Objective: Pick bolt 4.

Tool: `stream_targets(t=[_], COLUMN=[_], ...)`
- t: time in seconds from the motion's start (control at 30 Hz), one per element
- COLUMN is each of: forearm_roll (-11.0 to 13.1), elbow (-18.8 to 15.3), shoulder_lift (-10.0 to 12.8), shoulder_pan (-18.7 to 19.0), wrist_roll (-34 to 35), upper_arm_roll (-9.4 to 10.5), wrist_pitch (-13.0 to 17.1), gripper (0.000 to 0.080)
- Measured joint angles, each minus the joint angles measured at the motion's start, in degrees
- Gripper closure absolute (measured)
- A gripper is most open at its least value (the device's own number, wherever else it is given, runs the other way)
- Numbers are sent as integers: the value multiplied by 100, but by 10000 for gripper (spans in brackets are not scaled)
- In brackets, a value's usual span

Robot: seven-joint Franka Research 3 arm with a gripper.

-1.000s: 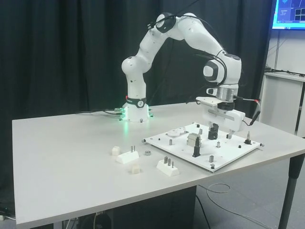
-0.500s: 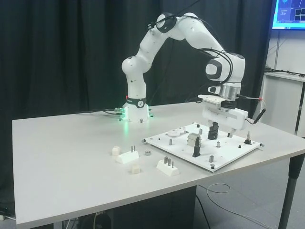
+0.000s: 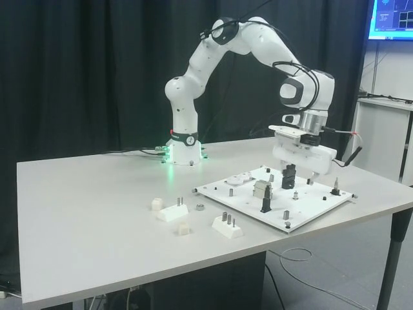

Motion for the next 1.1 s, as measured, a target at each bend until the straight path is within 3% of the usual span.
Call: stream_targets(t=[0.33, 0.53, 0.7, 0.9, 1.1], forearm_roll=[-407, -700, -987, -1306, -1404], elbow=[49, 43, 12, -165, -400], shoulder_lift=[-69, -213, -384, -619, -805], shoulder_pan=[-246, -627, -1172, -2027, -2695], wrist_roll=[-475, -764, -908, -1098, -1403], upper_arm_roll=[11, 208, 618, 1315, 1789], wrist_pitch=[-290, -525, -705, -749, -738], gripper=[3, 3, 3, 3, 3])
